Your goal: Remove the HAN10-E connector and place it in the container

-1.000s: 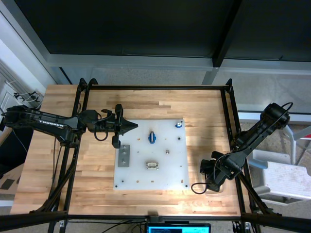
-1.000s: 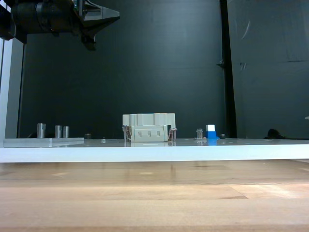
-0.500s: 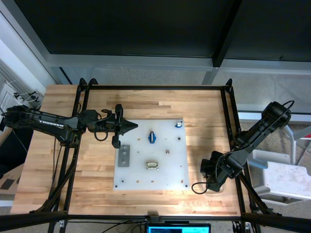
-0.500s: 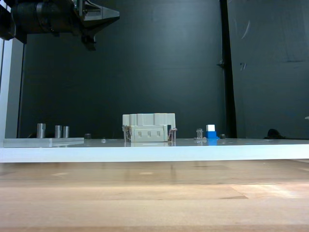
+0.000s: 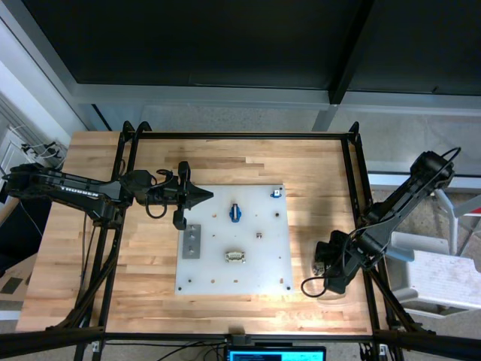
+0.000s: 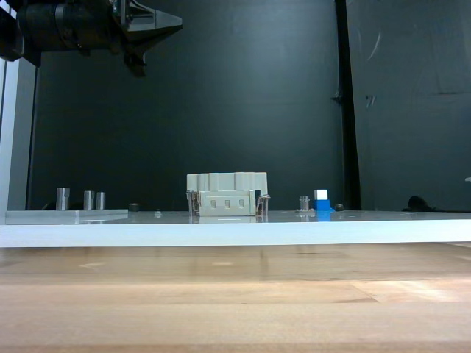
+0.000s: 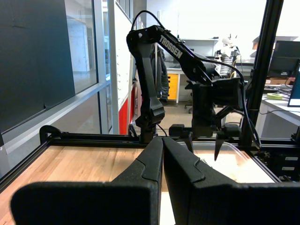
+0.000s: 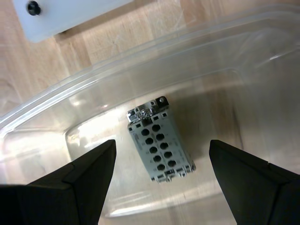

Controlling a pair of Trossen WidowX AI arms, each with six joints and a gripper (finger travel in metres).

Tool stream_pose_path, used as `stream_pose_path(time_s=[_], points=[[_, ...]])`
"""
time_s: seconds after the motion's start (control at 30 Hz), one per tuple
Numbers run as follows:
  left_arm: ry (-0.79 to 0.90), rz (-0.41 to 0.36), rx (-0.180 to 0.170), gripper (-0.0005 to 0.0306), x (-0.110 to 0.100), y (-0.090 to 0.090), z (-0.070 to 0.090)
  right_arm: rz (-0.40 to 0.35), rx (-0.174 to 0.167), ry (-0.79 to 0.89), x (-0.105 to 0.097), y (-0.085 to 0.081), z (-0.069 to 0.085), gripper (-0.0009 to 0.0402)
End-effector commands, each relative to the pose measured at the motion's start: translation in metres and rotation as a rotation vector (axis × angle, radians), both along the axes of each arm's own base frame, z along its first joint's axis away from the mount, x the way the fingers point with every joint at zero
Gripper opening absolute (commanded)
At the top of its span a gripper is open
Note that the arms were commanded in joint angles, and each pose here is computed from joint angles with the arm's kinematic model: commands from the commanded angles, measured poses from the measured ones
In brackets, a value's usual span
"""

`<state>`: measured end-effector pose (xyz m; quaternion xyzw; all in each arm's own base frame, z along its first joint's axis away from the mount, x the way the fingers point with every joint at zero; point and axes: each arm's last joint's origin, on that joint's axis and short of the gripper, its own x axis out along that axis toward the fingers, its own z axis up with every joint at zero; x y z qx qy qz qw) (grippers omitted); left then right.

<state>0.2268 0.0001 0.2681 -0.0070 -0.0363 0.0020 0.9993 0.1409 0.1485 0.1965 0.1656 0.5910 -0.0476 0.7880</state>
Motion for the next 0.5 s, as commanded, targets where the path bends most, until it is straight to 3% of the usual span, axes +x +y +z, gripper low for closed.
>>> stream_pose_path(time_s=[0.03,0.23,0.5], points=[[-0.001,0.000,0.000,0.0000,0.000,0.000,0.000,-0.002,0.019,-0.017,-0.003,-0.004,0.008,0.0272],[0.000,0.000,0.000,0.0000,0.000,0.000,0.000,0.010,-0.030,0.023,-0.007,-0.008,0.026,0.0262],[-0.001,0.000,0.000,0.0000,0.000,0.000,0.000,0.029,-0.027,0.010,-0.007,-0.008,0.041,0.0260]])
